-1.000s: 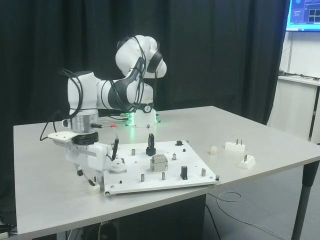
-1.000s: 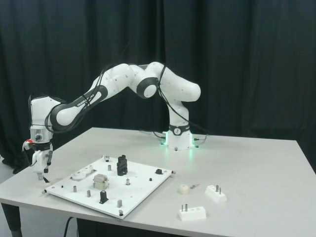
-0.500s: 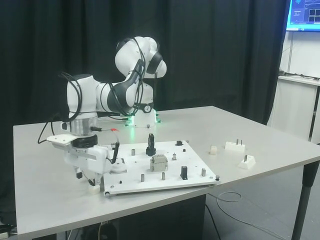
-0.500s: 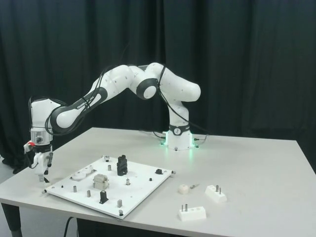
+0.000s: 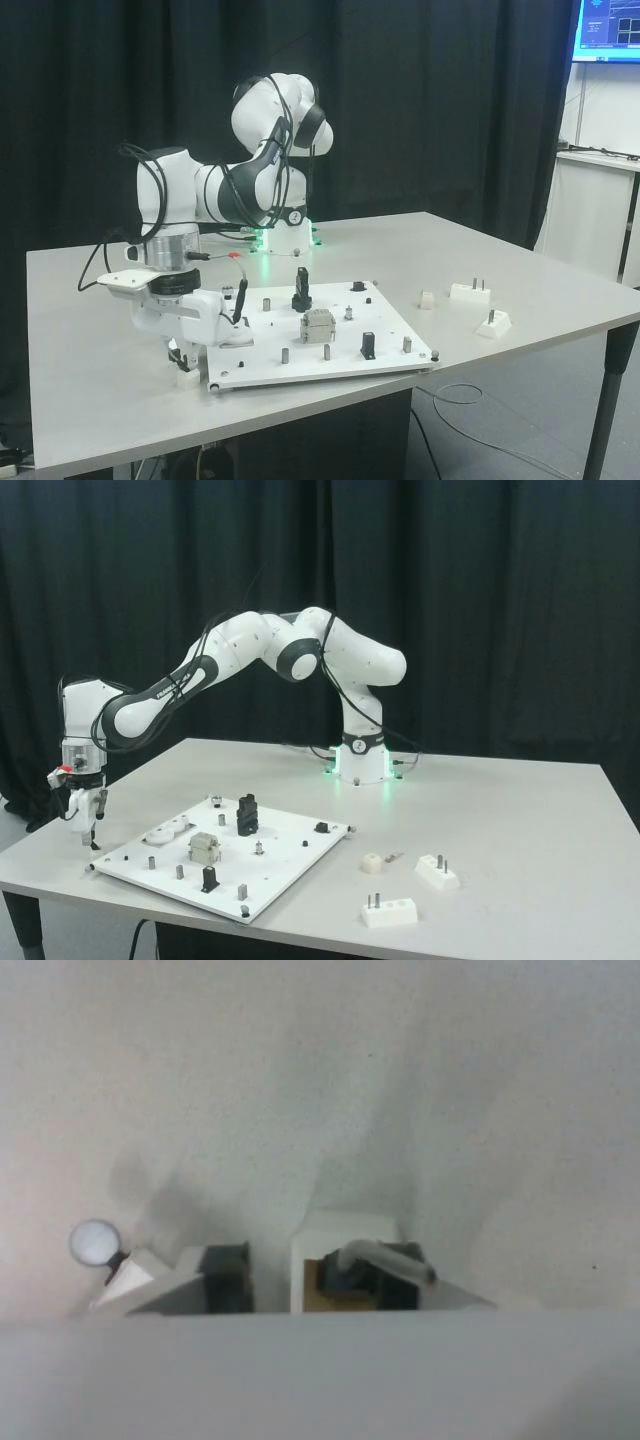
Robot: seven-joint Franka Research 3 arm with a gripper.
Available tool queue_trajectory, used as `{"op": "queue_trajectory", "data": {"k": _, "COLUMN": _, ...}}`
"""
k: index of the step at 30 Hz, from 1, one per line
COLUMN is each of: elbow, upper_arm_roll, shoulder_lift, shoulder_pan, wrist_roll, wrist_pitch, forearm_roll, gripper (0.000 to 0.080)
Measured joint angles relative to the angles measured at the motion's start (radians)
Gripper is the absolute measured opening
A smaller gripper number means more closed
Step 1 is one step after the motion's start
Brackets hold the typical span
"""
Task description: Pick USB.
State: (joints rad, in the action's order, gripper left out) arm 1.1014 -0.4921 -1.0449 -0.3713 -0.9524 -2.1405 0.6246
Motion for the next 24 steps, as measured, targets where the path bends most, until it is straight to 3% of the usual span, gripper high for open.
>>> {"op": "queue_trajectory", "data": {"k": 4, "elbow": 0.000, "upper_arm_roll": 0.002, "shoulder_lift": -0.001, "shoulder_pan": 0.000, "wrist_roll": -0.001, "wrist_pitch": 0.000, "forearm_roll": 0.005, "gripper": 0.0362}}
{"op": "queue_trajectory", "data": {"k": 5, "elbow": 0.000, "upper_arm_roll": 0.002, "shoulder_lift": -0.002, "shoulder_pan": 0.000, "wrist_roll": -0.001, "wrist_pitch": 0.000, "forearm_roll": 0.006, "gripper": 0.0182}}
{"op": "queue_trajectory", "data": {"k": 9, "elbow": -0.005, "upper_arm_roll": 0.002, "shoulder_lift": -0.007, "shoulder_pan": 0.000, "wrist_roll": -0.002, "wrist_pitch": -0.004, "forearm_roll": 0.008, "gripper": 0.0182}}
{"op": "queue_trajectory", "data": {"k": 10, "elbow": -0.006, "upper_arm_roll": 0.001, "shoulder_lift": -0.007, "shoulder_pan": 0.000, "wrist_roll": -0.002, "wrist_pitch": -0.004, "forearm_roll": 0.008, "gripper": 0.0060}}
{"op": "queue_trajectory", "data": {"k": 24, "elbow": -0.032, "upper_arm_roll": -0.018, "shoulder_lift": -0.008, "shoulder_pan": 0.000, "wrist_roll": -0.002, "wrist_pitch": 0.010, "forearm_roll": 0.007, "gripper": 0.0060}}
